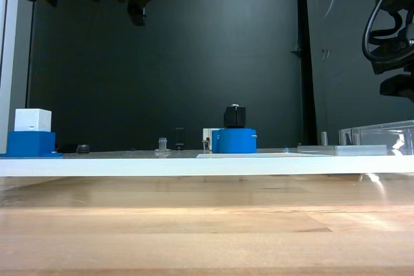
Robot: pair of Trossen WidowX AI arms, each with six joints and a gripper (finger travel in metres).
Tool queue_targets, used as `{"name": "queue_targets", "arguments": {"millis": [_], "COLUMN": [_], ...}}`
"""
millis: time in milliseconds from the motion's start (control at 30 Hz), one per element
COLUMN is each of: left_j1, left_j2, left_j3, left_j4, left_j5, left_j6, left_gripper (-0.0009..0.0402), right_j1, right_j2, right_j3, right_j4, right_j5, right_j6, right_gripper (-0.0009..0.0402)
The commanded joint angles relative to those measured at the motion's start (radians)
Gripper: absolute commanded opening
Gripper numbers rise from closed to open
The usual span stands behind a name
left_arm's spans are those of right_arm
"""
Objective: Pick the 16mm cylinder and install on the taskboard
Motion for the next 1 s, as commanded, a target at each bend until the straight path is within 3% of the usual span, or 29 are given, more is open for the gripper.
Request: {"name": "queue_targets", "arguments": {"millis": [33,300,700,1000], "left_j1": [0.0,0.0,0.0,0.0], "left_j2": [0.0,0.0,0.0,0.0], "left_j3": [0.0,0.0,0.0,0.0], "left_j4": [0.0,0.0,0.0,0.0], "left_j5": [0.0,0.0,0.0,0.0], "left_j6": [0.0,0.0,0.0,0.0], "left_gripper": [0.0,0.0,0.0,0.0], "right_j1": [0.0,0.0,0.0,-0.001], "right_j2": [-0.001,-0.002,-0.005,0.098], "right_j3": [0.005,0.055,0.213,0.294], "right_j4": [-0.002,-0.048,-0.211,-0.204], "right_j5": [-0.002,-0.016,-0.024,-0.026], "right_j6": [-0.002,-0.035,-0.035,-0.035], "right_gripper": [0.0043,-0.0002,0.0007,0.0007]}}
